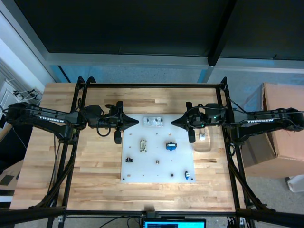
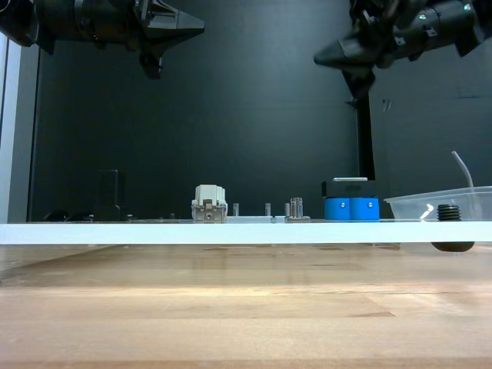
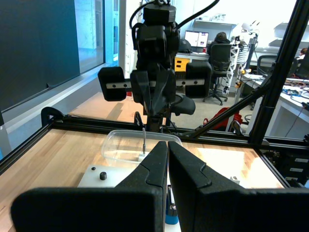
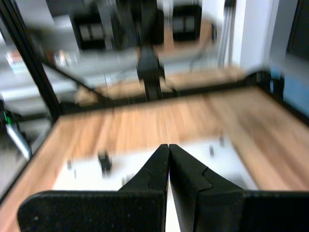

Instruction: Pick the RJ45 connector and install on the taskboard

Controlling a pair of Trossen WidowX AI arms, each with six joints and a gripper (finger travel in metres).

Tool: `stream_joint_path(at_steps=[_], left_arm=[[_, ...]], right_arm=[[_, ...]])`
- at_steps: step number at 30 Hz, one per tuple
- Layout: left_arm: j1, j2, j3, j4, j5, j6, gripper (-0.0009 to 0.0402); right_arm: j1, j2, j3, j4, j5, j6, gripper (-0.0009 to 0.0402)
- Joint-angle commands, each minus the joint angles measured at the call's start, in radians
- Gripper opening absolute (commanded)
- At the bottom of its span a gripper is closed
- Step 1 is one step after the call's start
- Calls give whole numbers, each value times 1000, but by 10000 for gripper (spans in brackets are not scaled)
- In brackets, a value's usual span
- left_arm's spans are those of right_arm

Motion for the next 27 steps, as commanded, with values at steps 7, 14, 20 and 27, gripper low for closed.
stream_joint_path(at_steps=[7,14,20,27], left_arm=[[0,0,0,0,0,0,1],[0,0,0,0,0,0,1],[0,0,0,0,0,0,1],[0,0,0,0,0,0,1]], right_arm=[[5,1,191,-683,9,-44,0],[12,1,294,-1057,39,-43,0],[14,1,360,-1282,61,-43,0],[15,1,374,-1351,61,-43,0]])
